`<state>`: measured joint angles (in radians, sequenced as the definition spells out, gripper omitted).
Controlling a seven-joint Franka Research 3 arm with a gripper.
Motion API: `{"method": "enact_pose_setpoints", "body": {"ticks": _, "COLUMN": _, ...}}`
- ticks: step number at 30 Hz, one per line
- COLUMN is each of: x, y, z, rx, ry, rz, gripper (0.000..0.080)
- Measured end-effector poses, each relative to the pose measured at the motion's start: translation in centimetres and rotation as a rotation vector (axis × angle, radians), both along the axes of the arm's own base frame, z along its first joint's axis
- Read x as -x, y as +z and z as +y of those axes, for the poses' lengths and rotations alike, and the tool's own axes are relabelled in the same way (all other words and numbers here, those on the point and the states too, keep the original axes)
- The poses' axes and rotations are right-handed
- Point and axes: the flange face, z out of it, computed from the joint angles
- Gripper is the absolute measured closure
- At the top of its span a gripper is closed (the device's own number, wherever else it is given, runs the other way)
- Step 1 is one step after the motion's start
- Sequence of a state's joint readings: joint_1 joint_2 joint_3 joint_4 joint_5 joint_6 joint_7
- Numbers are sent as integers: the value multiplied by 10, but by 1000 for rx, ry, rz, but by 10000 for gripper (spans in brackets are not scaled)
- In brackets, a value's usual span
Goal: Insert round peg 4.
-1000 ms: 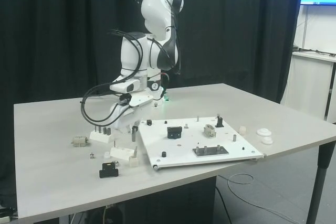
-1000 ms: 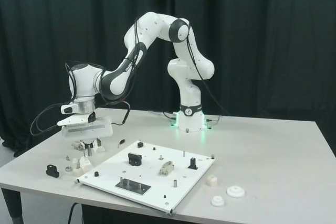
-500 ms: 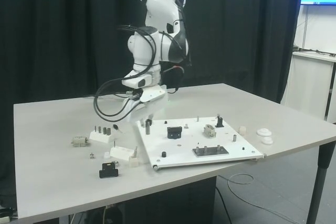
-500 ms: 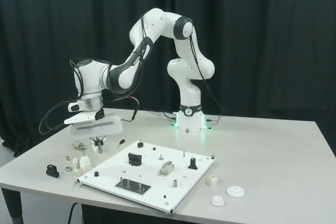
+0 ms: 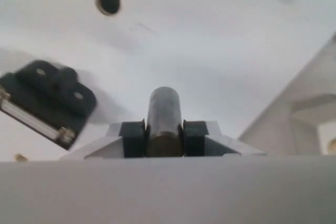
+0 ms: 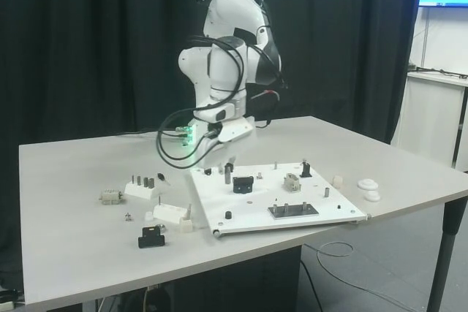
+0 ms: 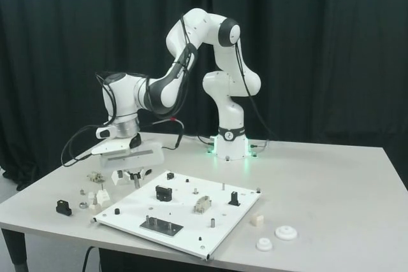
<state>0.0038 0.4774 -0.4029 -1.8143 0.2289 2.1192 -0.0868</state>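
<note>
My gripper (image 5: 164, 137) is shut on a grey round metal peg (image 5: 164, 114), which stands upright between the black pads (image 5: 132, 139). It hangs just above the white board (image 5: 220, 51), near the board's far left part in the first room view. In that view the gripper (image 6: 228, 172) and peg (image 6: 228, 177) are close beside a black connector block (image 6: 242, 183). The same block (image 5: 47, 100) shows in the wrist view, with a dark round hole (image 5: 108, 1) in the board beyond it. In the second room view the gripper (image 7: 136, 177) hovers over the board's (image 7: 185, 211) left corner.
Left of the board stand white peg holders (image 6: 142, 188) (image 6: 172, 213), a small grey connector (image 6: 110, 196) and a black part (image 6: 151, 237). A grey metal plate with pins (image 6: 292, 210) and other small fixtures sit on the board. White gears (image 6: 369, 188) lie to its right.
The arm has lifted from the peg holder left of the board and swung across over the board's near-left part, carrying the peg.
</note>
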Motion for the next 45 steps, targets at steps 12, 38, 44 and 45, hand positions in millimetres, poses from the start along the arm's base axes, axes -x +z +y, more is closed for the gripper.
{"method": "enact_pose_setpoints", "body": {"ticks": 12, "x": -5, "y": -10, "z": 30, "rx": 24, "ry": -4, "rz": -22, "gripper": 652}}
{"method": "enact_pose_setpoints", "body": {"ticks": 38, "x": -3, "y": -28, "z": 55, "rx": 68, "ry": 11, "rz": -88, "gripper": 652}}
{"method": "enact_pose_setpoints", "body": {"ticks": 44, "x": -3, "y": -32, "z": 61, "rx": 76, "ry": 21, "rz": -102, "gripper": 652}}
{"method": "enact_pose_setpoints", "body": {"ticks": 45, "x": -3, "y": -33, "z": 62, "rx": 77, "ry": 23, "rz": -104, "gripper": 652}}
